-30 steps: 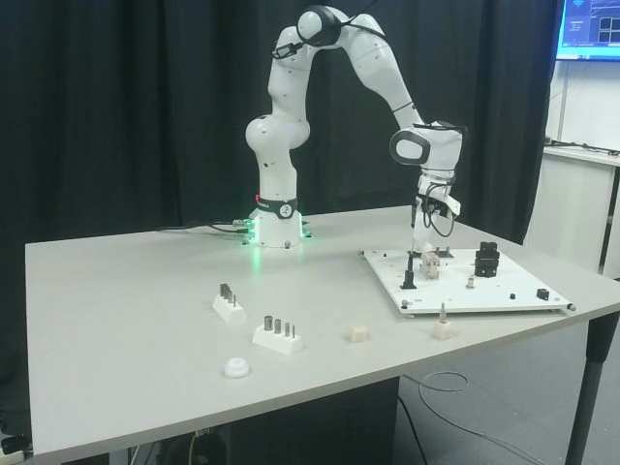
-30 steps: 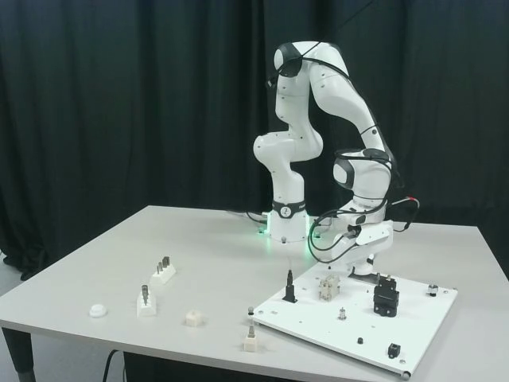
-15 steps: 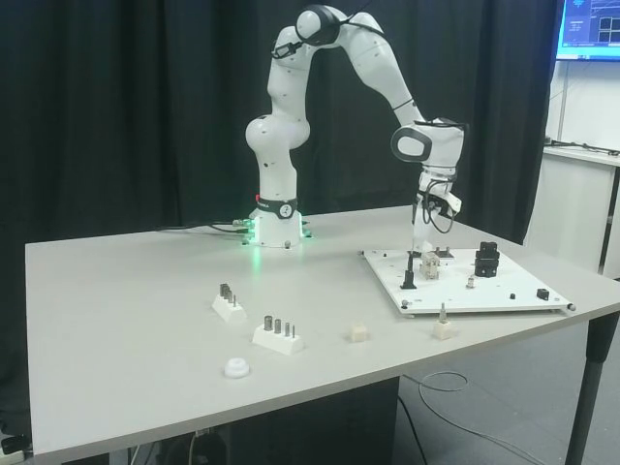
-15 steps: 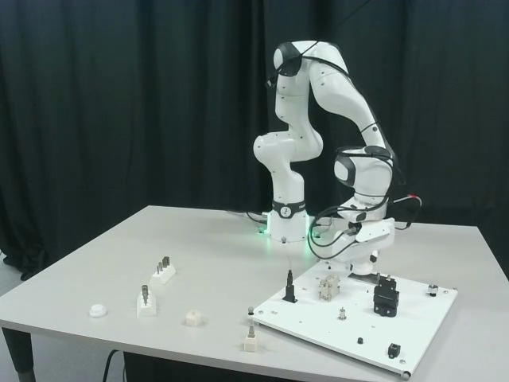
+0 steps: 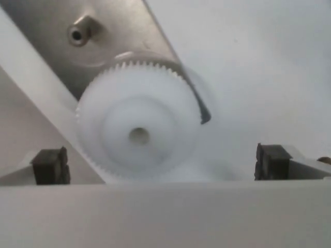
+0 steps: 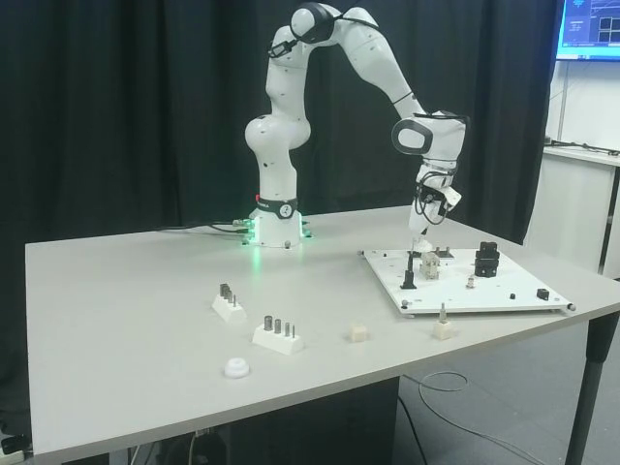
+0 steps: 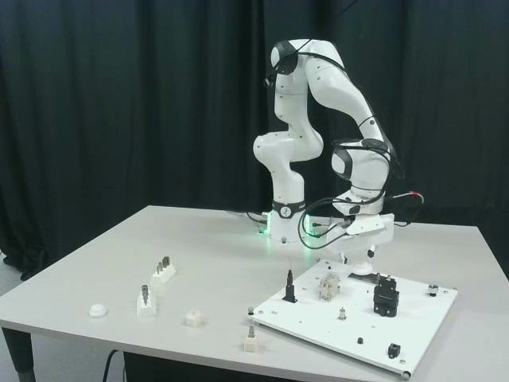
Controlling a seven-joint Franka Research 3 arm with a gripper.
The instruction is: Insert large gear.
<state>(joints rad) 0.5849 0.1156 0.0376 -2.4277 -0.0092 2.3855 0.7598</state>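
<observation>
Below the gripper [image 5: 160, 165], whose fingers stood apart and empty, the large gear [image 5: 138, 135] lay free; the release step seemed finished, and next a clean upward retreat was needed.

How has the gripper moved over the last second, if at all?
Yes. The gripper has risen, now higher above the white board, leaving the gear below.

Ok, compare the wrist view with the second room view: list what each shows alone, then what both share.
Wrist view only: the teeth and centre hole of the large gear, a metal peg beside it, and both black fingers spread wide with nothing between them.
Second room view only: the whole white arm, the grey table, and the peg holders near its edge.
Both: the gear on the white board.
</observation>
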